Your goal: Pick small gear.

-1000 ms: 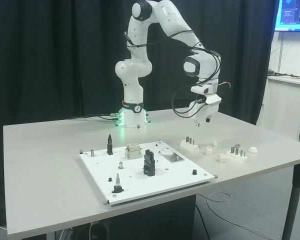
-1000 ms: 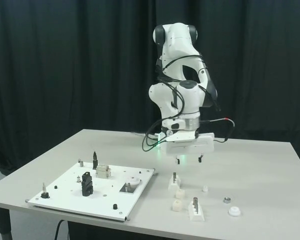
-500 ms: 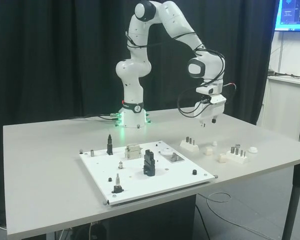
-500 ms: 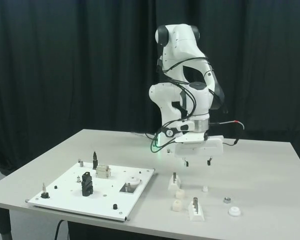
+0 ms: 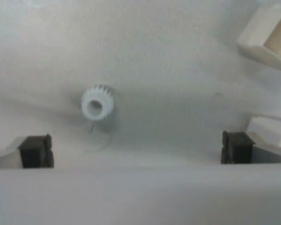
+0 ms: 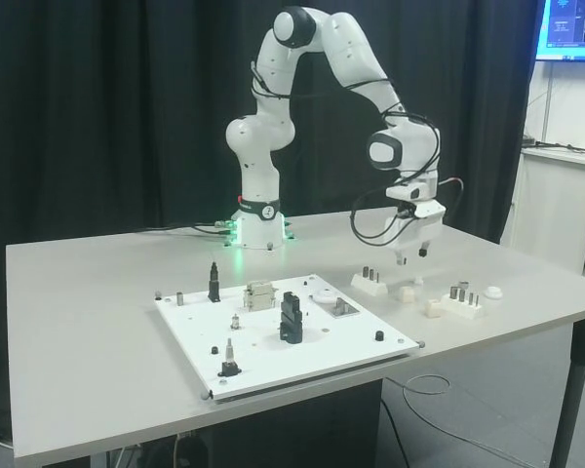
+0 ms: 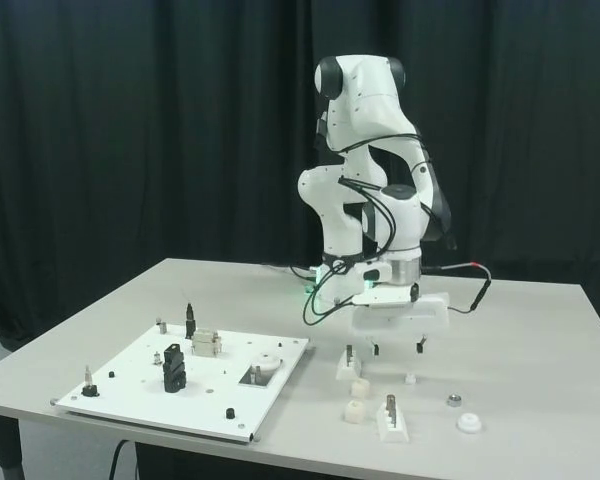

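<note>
The small gear (image 5: 97, 102) is a little white toothed wheel with a centre hole, lying flat on the grey table (image 7: 540, 340). In the second room view the small gear (image 7: 410, 378) sits just right of a white peg block (image 7: 348, 362). My gripper (image 7: 399, 348) hangs a short way above it, open wide, with nothing between the black fingertips (image 5: 35, 151). In the wrist view the gripper (image 5: 136, 149) is offset from the gear, which lies nearer one finger and apart from both. The first room view shows the gripper (image 6: 414, 253) low over the table's right part.
A white assembly board (image 6: 273, 327) with black and grey fixtures lies left of the gripper. Near the gear are two small white cylinders (image 7: 360, 387), a second peg block (image 7: 392, 420), a white ring (image 7: 469, 422) and a small grey part (image 7: 454, 401). White blocks (image 5: 267, 35) edge the wrist view.
The arm has swung right and come down from well above the table to just over the small gear. The fingers stay open; nothing on the table has moved.
</note>
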You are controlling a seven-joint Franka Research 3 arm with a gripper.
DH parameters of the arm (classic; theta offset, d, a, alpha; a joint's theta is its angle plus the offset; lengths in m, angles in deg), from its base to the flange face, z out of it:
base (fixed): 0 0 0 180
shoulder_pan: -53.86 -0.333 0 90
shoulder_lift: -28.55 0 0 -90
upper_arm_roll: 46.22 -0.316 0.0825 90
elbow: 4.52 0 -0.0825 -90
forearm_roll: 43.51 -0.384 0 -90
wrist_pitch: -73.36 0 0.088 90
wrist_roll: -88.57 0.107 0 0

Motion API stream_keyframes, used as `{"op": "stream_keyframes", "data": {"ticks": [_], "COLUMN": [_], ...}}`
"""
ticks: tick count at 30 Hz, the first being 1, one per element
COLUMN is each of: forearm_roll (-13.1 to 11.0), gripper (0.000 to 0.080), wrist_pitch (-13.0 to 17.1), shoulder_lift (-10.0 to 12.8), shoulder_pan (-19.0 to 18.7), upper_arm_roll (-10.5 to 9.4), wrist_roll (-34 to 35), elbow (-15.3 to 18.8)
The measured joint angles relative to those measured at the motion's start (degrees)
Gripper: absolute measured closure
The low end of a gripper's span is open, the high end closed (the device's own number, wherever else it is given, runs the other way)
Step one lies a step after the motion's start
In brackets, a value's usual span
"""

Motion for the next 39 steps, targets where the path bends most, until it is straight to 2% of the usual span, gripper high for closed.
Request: {"op": "stream_keyframes", "data": {"ticks": [10,39], "forearm_roll": [0.07,0.09], "gripper": [0.0003,0.0003], "wrist_pitch": [1.47,1.54], "shoulder_lift": [3.22,8.16], "shoulder_pan": [0.0,0.0], "upper_arm_roll": [-1.05,-2.39], "wrist_roll": [-0.93,-0.64], "elbow": [-1.74,-4.62]}}
